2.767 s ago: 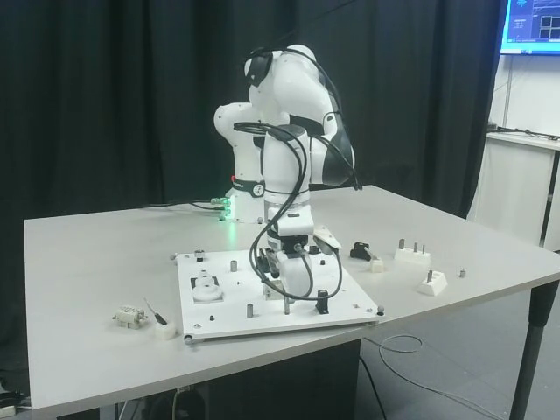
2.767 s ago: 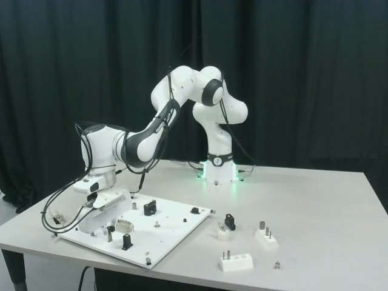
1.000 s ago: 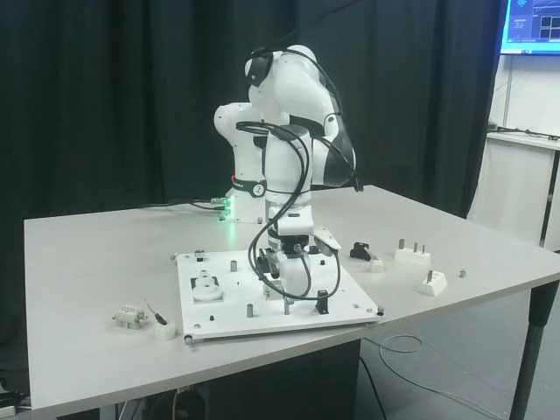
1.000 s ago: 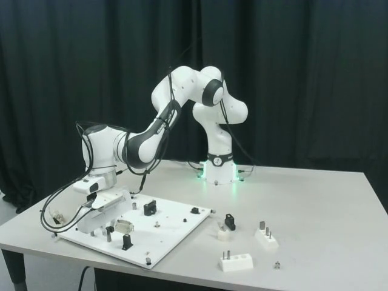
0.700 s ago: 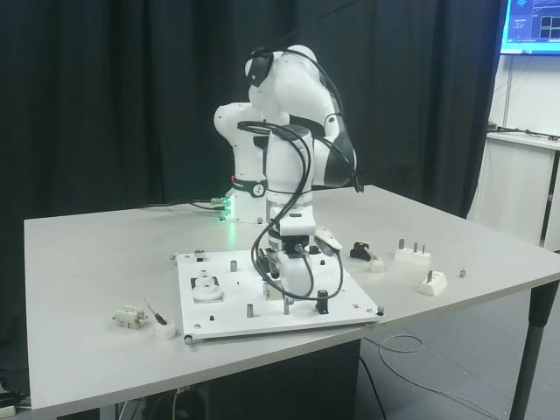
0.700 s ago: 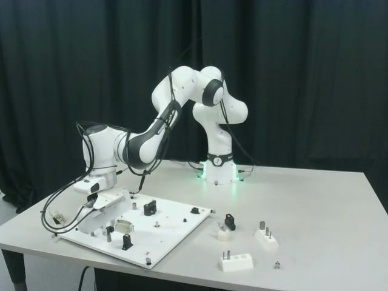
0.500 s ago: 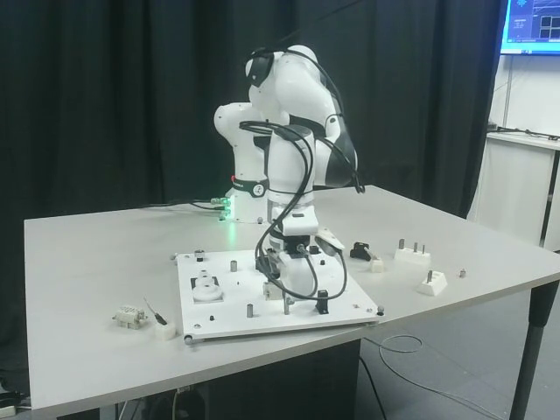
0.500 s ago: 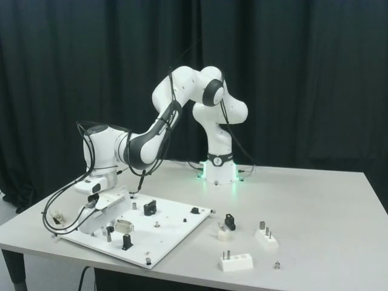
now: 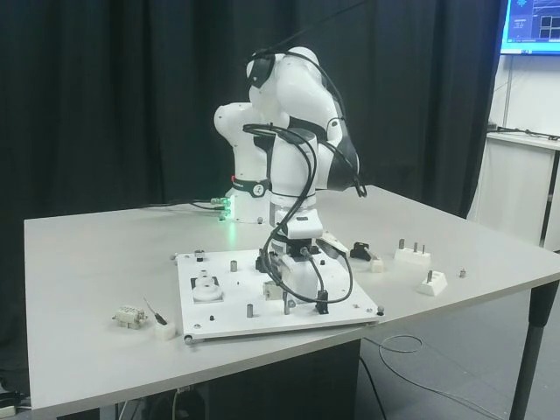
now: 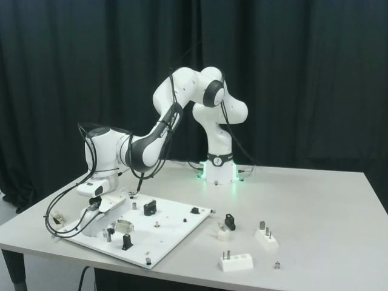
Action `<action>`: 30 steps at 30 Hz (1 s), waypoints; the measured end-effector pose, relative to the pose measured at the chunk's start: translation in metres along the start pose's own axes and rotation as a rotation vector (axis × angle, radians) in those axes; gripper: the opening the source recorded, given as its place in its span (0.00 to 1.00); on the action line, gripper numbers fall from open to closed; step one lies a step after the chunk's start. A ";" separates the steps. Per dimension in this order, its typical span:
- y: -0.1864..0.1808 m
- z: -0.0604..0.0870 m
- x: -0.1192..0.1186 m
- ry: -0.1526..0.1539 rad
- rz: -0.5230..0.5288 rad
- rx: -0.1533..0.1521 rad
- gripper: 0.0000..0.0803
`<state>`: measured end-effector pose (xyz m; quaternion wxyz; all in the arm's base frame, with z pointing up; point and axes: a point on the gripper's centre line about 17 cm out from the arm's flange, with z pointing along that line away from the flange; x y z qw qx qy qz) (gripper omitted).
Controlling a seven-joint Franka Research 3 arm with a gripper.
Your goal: Insert square peg 3.
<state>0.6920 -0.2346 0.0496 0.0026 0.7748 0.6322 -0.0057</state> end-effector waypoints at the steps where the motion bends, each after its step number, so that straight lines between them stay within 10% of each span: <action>1: 0.000 0.000 0.000 0.000 0.000 0.000 0.14; 16: 0.002 -0.006 0.004 -0.005 -0.004 -0.003 0.14; 17: 0.001 -0.007 0.003 -0.007 -0.004 -0.002 0.78; 30: 0.002 -0.035 0.001 -0.023 0.015 -0.004 0.99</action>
